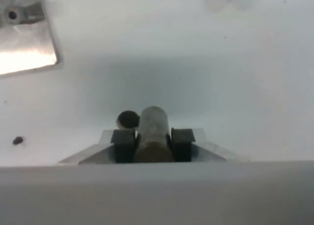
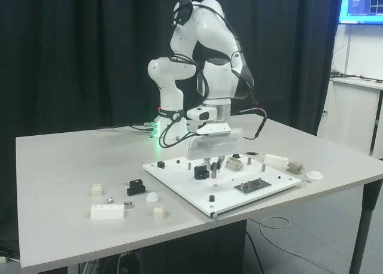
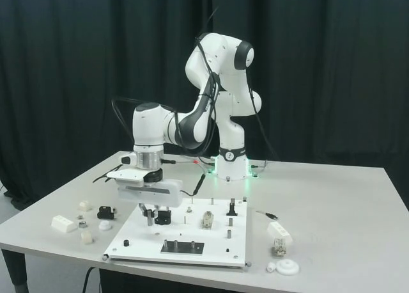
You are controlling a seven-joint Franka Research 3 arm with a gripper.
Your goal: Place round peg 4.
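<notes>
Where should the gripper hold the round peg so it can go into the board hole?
Judging by the wrist view, by its upper shank, coming from straight above. The gripper already holds the round peg that way: pads on opposite sides of the upright cylinder, lower end free below the fingertips. That leaves the tip clear for the hole beside it in the white board.

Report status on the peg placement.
Gripper shut on round peg, low over white board. Hole just beside peg tip, not yet entered. Nothing blocking.
</notes>
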